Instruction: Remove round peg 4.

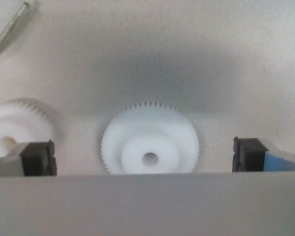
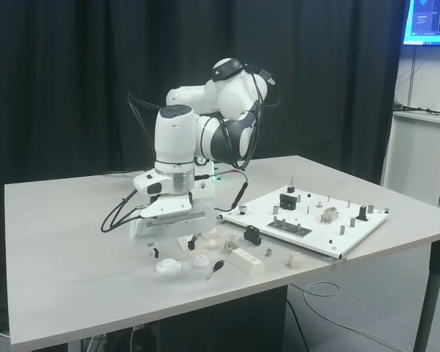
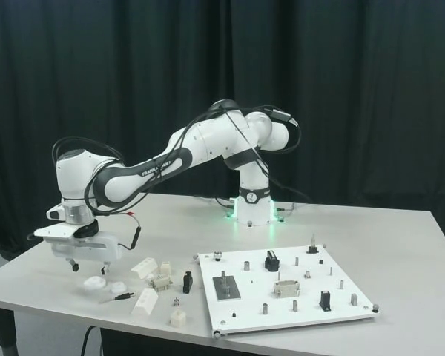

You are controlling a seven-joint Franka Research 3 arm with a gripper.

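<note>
My gripper (image 1: 143,157) is open and hangs low over the table's front left part, far from the white task board (image 3: 245,308). Directly below it lies a white toothed gear (image 1: 150,145), framed by the two black fingertips (image 1: 39,158) without touching them. From the room the gripper (image 3: 89,267) is just above that gear (image 3: 96,282). Several small grey pegs (image 3: 266,308) stand upright in the board (image 2: 352,229). I cannot tell which one is round peg 4. Nothing is held.
A second white gear (image 1: 17,128) lies beside the first. A thin metal pin (image 1: 10,29) rests further off. Loose white blocks (image 3: 144,302), a small black part (image 3: 187,282) and a probe (image 2: 217,267) are scattered between the gears and the board.
</note>
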